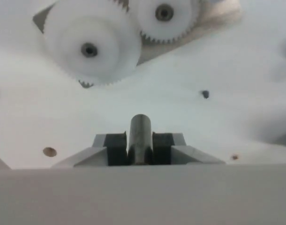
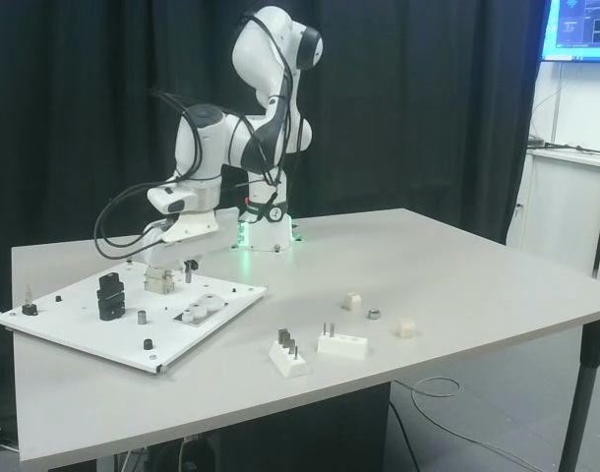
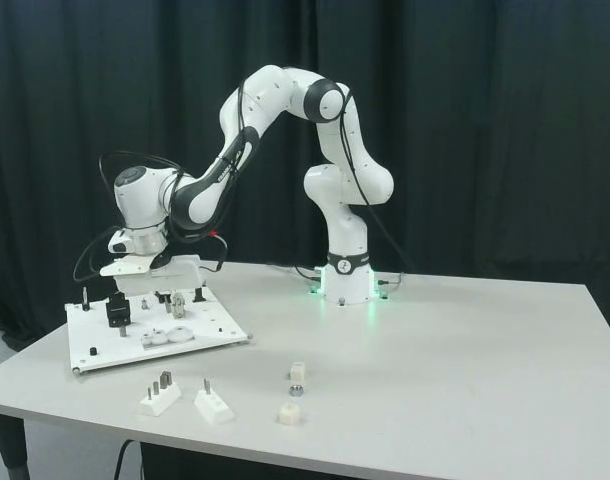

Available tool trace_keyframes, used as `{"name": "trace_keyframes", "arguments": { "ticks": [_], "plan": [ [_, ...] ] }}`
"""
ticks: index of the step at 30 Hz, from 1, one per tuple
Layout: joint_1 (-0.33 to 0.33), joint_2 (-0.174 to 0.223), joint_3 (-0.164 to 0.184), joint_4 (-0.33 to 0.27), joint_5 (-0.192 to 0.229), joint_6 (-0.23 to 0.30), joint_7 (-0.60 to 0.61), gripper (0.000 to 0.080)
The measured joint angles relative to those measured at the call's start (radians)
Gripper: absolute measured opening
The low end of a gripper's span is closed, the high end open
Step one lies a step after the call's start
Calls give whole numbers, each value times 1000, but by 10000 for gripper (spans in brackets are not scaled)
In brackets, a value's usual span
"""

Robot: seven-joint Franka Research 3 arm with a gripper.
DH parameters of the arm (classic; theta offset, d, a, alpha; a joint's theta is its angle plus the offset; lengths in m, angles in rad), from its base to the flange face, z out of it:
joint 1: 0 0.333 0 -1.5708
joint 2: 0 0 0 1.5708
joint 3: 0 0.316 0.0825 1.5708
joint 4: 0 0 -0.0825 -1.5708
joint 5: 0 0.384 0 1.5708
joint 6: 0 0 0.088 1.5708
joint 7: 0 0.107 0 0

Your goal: Insert round peg 3.

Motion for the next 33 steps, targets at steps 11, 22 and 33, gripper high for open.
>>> {"name": "trace_keyframes", "arguments": {
  "ticks": [11,22,33],
  "plan": [
    [0,-29,-19,-81,29,33,2,112],
    [2,-59,-31,-153,33,58,53,112],
    [7,-101,-36,-227,37,91,113,112]
  ]
}}
